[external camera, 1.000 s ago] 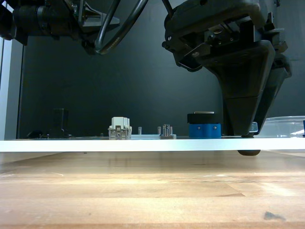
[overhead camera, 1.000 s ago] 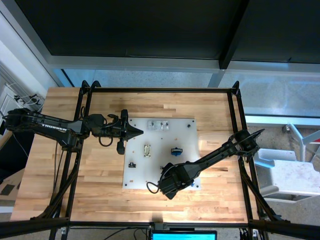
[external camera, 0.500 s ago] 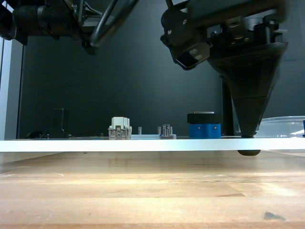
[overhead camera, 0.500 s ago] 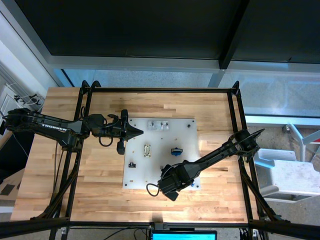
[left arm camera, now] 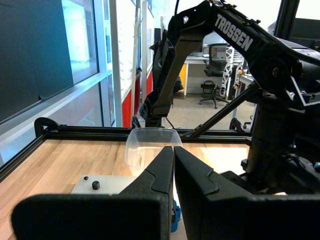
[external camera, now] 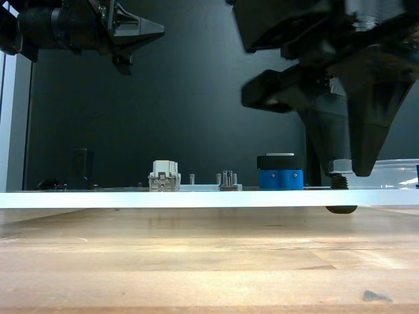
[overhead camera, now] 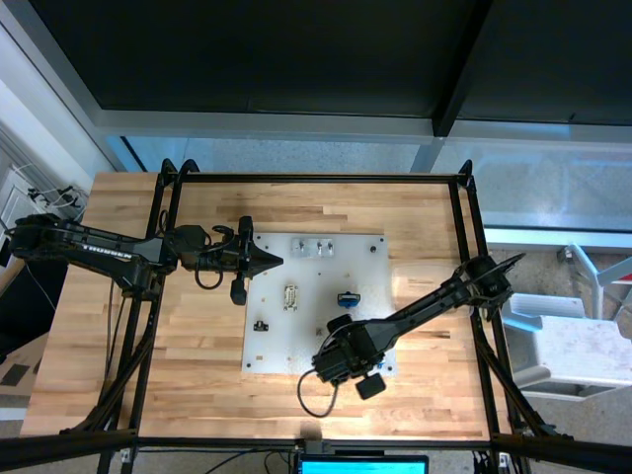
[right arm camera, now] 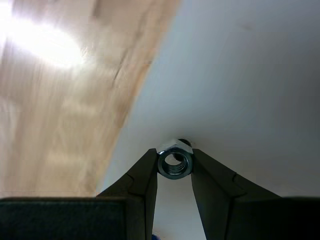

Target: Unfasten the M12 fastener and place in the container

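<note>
**M12 fastener** (right arm camera: 174, 163): we are clenching it between the fingertips of the right gripper (external camera: 340, 167), over the near right corner of the white board (overhead camera: 286, 341), toward the near edge of the counter (overhead camera: 188, 395). It is sitting directly atop the black ribbed stud (external camera: 338, 182) — whether it is clear of the threads, we cannot tell.

**Step, as we are judging it:** finishing the unfastening. The next move is calling for a straight lift, then a short carry to the container (external camera: 393, 169) just beside.

**Left gripper** (left arm camera: 173, 162): closed on nothing, hanging over the board's left edge.

**Surface:** pale wood planks, black frame (overhead camera: 316, 178) — windows (left arm camera: 75, 45) beyond.
</note>
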`<control>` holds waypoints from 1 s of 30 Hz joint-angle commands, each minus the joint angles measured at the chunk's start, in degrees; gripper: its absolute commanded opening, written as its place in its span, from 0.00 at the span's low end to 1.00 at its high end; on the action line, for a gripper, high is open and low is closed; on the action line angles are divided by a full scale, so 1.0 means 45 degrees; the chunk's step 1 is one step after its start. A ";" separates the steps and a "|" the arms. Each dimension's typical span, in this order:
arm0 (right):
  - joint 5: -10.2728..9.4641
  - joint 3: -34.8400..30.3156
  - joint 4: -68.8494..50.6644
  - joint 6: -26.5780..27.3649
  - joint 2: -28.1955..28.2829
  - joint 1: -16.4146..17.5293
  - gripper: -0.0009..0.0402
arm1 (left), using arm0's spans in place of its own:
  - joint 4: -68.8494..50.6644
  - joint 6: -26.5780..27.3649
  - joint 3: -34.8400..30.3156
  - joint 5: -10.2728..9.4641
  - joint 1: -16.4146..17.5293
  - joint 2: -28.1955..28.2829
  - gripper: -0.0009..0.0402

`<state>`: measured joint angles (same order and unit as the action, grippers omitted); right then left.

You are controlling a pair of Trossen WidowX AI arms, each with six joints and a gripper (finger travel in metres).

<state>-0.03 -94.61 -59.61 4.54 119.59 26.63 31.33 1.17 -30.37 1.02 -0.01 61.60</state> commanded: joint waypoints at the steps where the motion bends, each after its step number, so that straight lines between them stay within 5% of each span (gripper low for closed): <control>1: -0.0010 -0.0005 -0.0117 0.2244 0.0019 -0.0005 0.06 | 0.0000 0.0000 0.0000 0.0005 0.0005 0.0000 0.02; 5: -0.0005 -0.0005 -0.0121 0.3419 -0.0029 -0.0005 0.05 | 0.0005 0.0000 0.0000 0.0005 0.0005 0.0000 0.02; 20: -0.0005 -0.0005 -0.0772 0.3366 -0.1379 -0.0034 0.05 | 0.0000 0.0000 0.0000 0.0005 0.0000 0.0000 0.02; 25: -0.0005 -0.0005 -0.1379 0.2331 -0.2259 -0.0350 0.05 | 0.0000 0.0000 0.0000 0.0005 0.0005 0.0000 0.02; 30: 0.0112 -0.0005 -0.2055 -0.0340 -0.2987 -0.0967 0.05 | 0.0000 0.0000 0.0000 0.0005 0.0000 0.0000 0.02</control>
<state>0.01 -94.61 -68.14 6.57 106.78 23.03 31.33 1.17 -30.35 1.04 -0.01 61.60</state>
